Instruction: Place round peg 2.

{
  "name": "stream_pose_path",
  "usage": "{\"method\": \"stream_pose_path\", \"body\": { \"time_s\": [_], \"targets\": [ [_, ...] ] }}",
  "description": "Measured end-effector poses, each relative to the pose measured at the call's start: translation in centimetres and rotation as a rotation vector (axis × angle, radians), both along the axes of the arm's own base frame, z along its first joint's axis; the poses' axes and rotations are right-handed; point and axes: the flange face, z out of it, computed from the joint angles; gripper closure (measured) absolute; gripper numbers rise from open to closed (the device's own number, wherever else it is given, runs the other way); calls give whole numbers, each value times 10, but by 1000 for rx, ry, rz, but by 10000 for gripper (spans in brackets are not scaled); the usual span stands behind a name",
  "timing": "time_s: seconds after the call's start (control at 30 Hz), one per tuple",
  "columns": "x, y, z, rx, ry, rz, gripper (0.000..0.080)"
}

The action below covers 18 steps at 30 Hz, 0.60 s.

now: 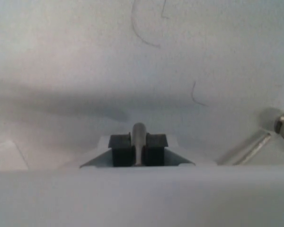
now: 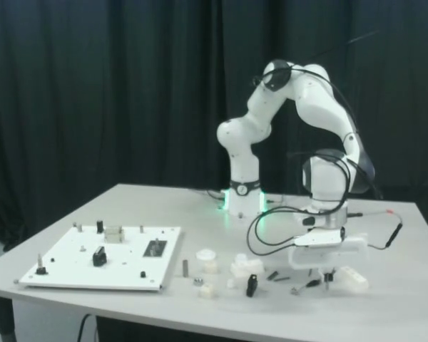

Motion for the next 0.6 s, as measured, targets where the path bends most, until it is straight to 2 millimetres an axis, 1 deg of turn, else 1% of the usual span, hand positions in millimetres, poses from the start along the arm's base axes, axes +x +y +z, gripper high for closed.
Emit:
{"method": "stream_pose_path", "body": {
  "time_s": [0.47, 0.5, 0.6],
  "targets": [
    [5, 5, -7, -12, -7, 7, 741],
    [5, 5, -7, -12, -7, 7, 258],
    [6, 5, -7, -11, -9, 7, 258]
  ]
}}
